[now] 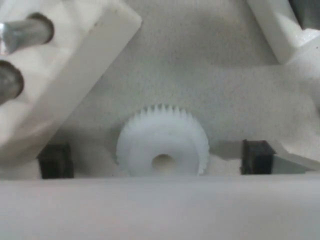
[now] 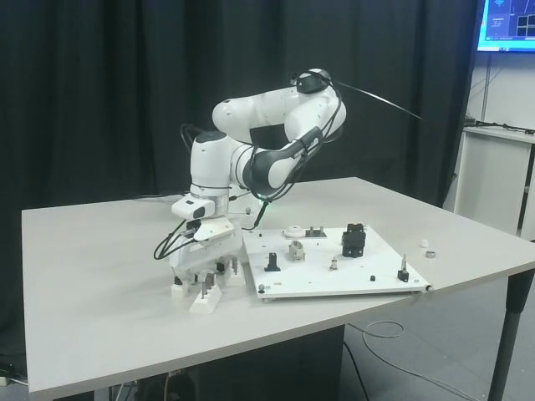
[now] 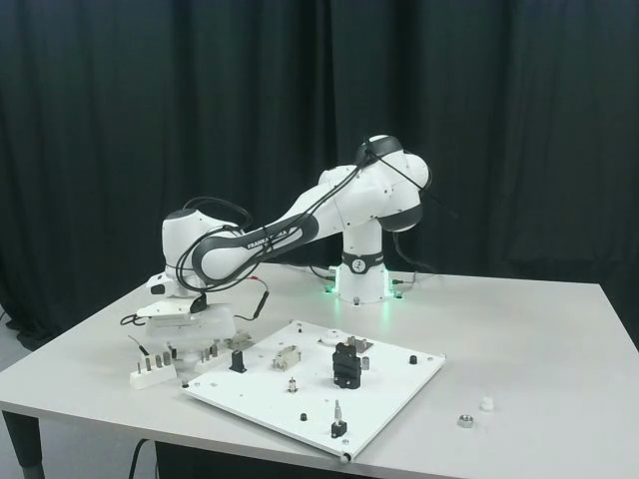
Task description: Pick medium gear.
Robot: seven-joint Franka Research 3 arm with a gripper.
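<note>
The medium gear (image 1: 162,147) is white, toothed, with a round hole in its middle, and lies flat on a white surface. In the wrist view it sits between the two black fingertips (image 1: 56,161) of my gripper (image 1: 156,159). The gripper is open, with a gap on each side of the gear and no contact. In the room views the gripper (image 2: 205,267) (image 3: 190,344) is low over a cluster of white part holders at the table's left, and the gear is hidden there.
A white holder block with metal pegs (image 1: 30,50) lies close beside the gear, and another white block (image 1: 280,25) is at the other side. A small peg holder (image 2: 205,301) (image 3: 152,371) stands nearby. The white assembly board (image 2: 334,284) (image 3: 389,394) carries black and metal parts.
</note>
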